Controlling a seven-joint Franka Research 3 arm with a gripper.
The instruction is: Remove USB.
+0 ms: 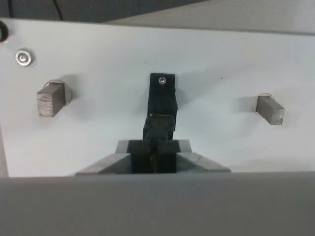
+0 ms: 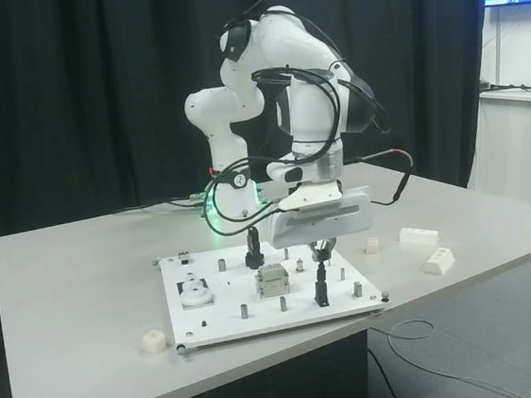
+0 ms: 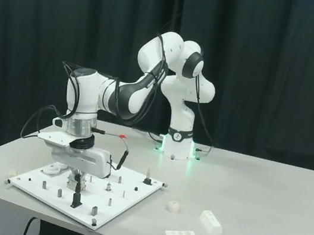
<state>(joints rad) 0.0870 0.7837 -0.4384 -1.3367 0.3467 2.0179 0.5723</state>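
Note:
The black USB plug (image 1: 158,127) stands upright in a black socket mount (image 1: 162,93) screwed to the white board (image 1: 98,142). My gripper (image 1: 153,157) hangs straight above it. Its grey fingers (image 1: 106,164) are shut on the plug's upper end, which the black pads hide. In the first room view the gripper (image 2: 321,250) sits over the plug (image 2: 320,288) near the board's front right part. The second room view shows the plug (image 3: 76,200) below the gripper (image 3: 77,181).
Grey pegs (image 1: 51,100) (image 1: 270,109) stand either side of the socket. The board (image 2: 259,318) also carries a grey block (image 2: 272,279), a second black mount (image 2: 252,254) and a white round part (image 2: 196,295). White blocks (image 2: 418,234) (image 2: 438,261) (image 2: 152,341) lie on the table.

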